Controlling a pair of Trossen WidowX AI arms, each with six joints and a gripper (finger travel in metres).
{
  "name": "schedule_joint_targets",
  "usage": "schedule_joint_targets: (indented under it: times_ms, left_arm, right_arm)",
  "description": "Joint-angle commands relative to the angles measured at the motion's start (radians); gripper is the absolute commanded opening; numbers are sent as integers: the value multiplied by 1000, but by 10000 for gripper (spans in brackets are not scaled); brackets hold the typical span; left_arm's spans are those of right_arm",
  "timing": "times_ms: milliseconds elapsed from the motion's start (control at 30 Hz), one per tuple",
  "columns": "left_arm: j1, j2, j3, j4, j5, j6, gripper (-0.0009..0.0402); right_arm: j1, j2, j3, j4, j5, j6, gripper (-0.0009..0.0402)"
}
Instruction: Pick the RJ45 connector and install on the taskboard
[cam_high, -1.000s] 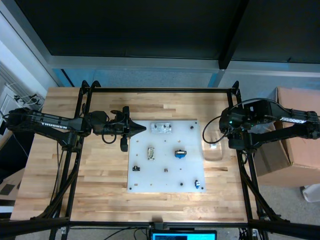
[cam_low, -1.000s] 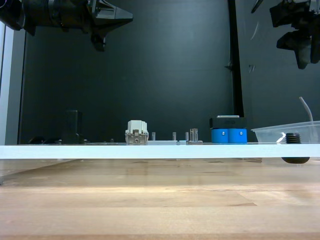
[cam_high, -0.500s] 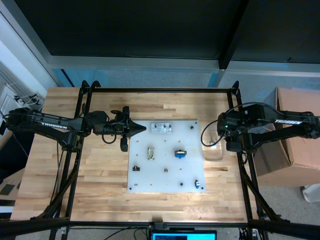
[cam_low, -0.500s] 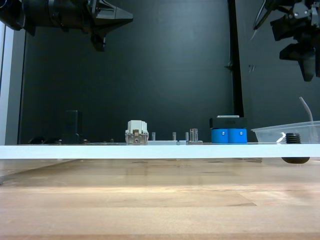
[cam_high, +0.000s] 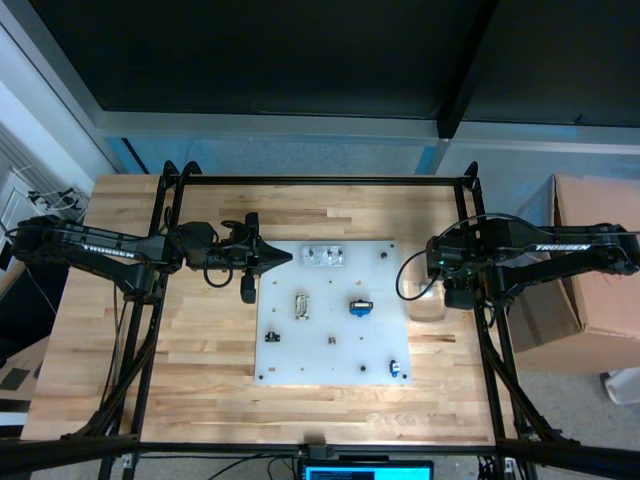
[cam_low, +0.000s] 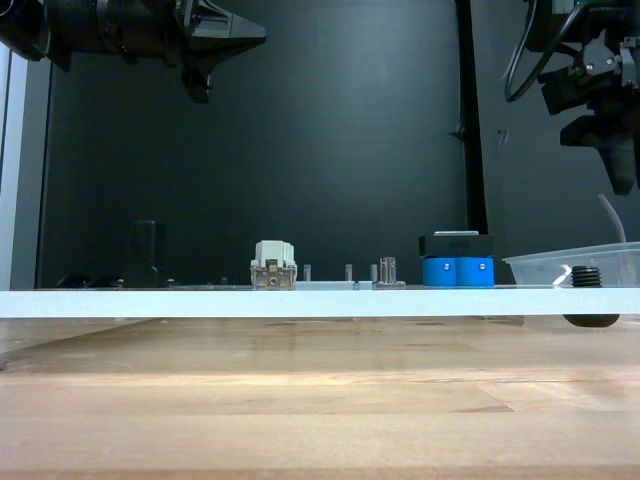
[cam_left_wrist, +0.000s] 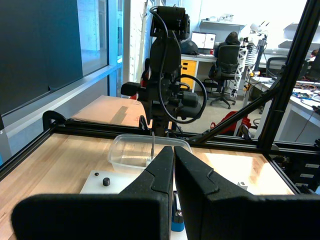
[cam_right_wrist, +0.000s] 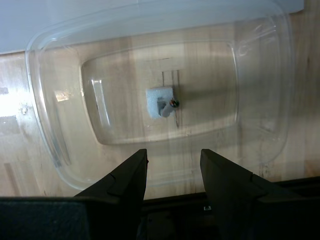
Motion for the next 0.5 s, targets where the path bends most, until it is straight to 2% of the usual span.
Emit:
schedule_joint_targets:
  times_ms: [33,500]
  left_arm:
    - [0,0,0,0,0,0,1]
    - [0,0,0,0,0,0,1]
  right_arm:
    - [3,8,-21,19,-18,3,146]
    - [9,108,-87,134,-17,2,146]
